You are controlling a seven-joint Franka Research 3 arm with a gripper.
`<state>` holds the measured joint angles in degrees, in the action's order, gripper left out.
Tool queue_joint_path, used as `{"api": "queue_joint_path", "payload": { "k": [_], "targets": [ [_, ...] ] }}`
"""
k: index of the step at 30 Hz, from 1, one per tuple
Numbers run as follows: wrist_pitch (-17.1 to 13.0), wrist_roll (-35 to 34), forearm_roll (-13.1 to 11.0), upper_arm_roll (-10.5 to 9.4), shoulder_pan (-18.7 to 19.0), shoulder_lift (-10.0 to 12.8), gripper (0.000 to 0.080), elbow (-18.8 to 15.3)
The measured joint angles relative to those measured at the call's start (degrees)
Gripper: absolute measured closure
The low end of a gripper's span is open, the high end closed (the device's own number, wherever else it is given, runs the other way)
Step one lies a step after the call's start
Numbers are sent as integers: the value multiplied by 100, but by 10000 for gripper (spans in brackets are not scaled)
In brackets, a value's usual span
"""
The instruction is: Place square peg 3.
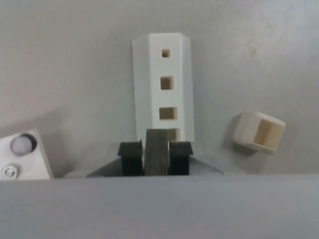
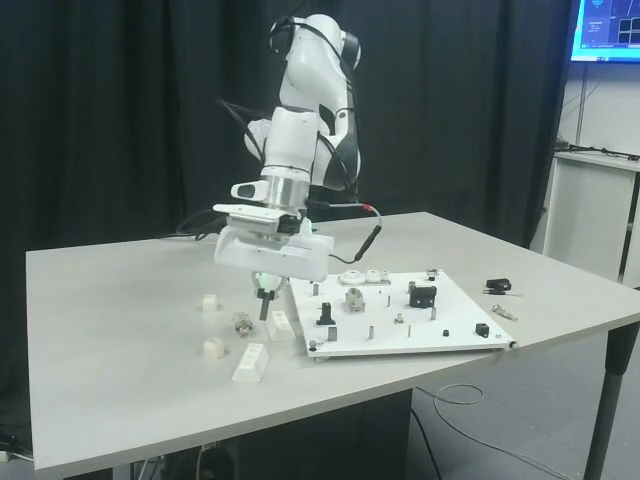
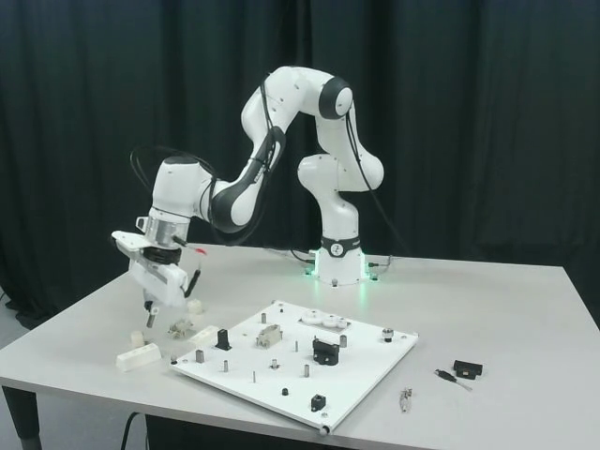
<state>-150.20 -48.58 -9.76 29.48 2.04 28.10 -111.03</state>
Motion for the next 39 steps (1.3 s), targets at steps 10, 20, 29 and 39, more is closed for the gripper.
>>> {"api": "queue_joint_path", "payload": {
  "k": [10, 20, 29, 39],
  "targets": [
    [0, -3, -336, -2, -85, 221, 692, 162],
    [0, -1, -374, -43, -186, 446, 692, 360],
    [63, 7, -377, -229, -412, 655, 692, 597],
    [351, 7, -387, -382, -603, 788, 692, 848]
  ]
}}
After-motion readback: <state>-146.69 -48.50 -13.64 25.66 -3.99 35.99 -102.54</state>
